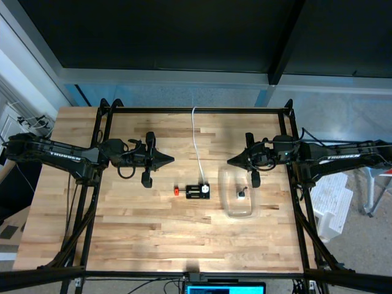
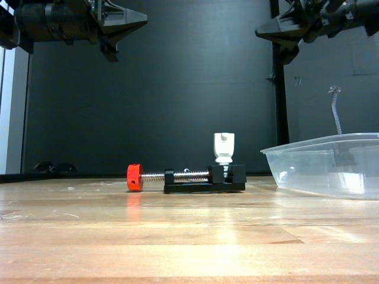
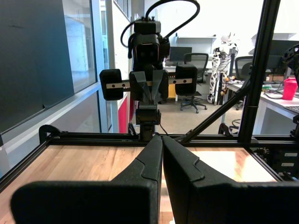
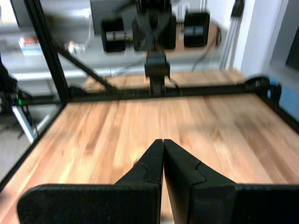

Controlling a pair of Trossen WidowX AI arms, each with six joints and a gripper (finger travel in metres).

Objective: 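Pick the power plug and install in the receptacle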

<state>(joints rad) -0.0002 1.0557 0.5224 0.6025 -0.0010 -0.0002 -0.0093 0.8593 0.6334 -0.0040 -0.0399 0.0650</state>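
The wooden tabletop (image 1: 122, 214) fills the middle of the high view. Both arms reach in from its left and right edges and hang well above the wood. The left gripper (image 1: 170, 160) sits left of centre and the right gripper (image 1: 230, 162) right of centre, their tips pointing at each other across the white cable (image 1: 197, 141), which runs from the far edge down to the centre. A clear plastic tray (image 1: 228, 208) lies lower right of centre, just below the right gripper in the frame. Near its left side but apart from it stands the black clamp frame (image 1: 195, 192), with the red-orange knob (image 1: 176, 191) at its left end. At its right end it holds the receptacle (image 1: 205, 188) upright with the face up. The power plug (image 1: 244, 190) lies inside the tray near its middle, a tiny dark body whose orientation is too small to make out. It looks light, rigid and probably slick, so it is likely to skid or tip on the tray floor if nudged. A pinch across its body, low and square, should keep it straight for pushing down into the socket. In both wrist views each gripper's fingers are pressed together, holding and touching nothing. The right gripper is the nearer one and would have to spread its fingers before reaching into the tray.
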